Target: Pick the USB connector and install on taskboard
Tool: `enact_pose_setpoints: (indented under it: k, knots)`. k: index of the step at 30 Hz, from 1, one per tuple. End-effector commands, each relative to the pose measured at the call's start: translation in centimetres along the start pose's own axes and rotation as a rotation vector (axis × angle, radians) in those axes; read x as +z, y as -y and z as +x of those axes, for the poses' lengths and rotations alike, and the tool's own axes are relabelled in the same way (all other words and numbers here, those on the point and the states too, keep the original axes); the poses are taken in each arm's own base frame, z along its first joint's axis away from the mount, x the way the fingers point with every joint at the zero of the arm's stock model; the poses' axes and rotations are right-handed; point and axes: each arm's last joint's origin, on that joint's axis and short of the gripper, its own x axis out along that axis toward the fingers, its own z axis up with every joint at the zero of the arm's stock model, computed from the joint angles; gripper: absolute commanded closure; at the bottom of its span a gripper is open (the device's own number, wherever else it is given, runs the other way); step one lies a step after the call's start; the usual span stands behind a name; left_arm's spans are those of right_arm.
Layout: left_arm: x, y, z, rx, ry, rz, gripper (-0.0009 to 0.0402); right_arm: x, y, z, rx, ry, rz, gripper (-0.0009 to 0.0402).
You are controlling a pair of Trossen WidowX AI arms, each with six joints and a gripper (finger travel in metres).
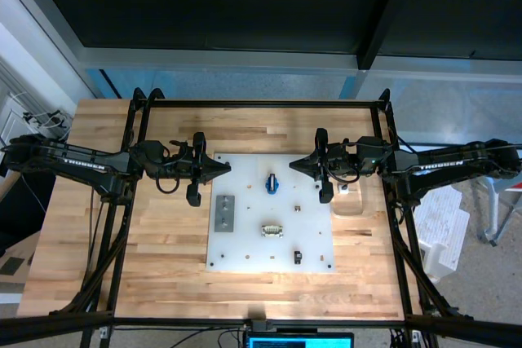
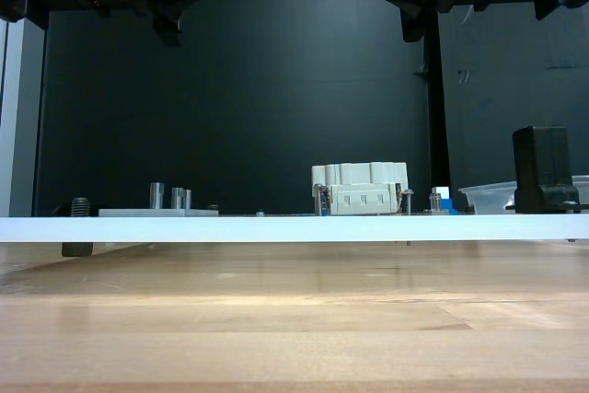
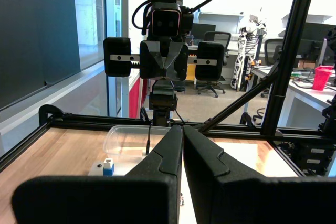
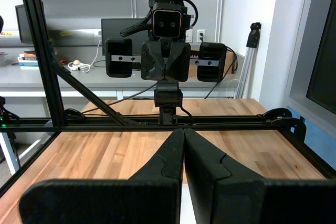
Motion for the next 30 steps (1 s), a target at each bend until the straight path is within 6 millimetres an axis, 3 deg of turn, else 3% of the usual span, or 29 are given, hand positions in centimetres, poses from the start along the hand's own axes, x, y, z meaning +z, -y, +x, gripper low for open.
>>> enact_pose_setpoints:
  k: [1, 30]
  knots:
    - [0.0, 0.0, 0.0, 0.0, 0.0, 0.0, 0.0393, -0.01, -0.01, 0.01, 0.0, 0.0, 0.0, 0.0393]
    - [0.01, 0.0, -0.01, 0.0, 0.001, 0.0, 0.0393, -0.04, 0.0, -0.05, 0.0, -0.02, 0.034, 0.0393]
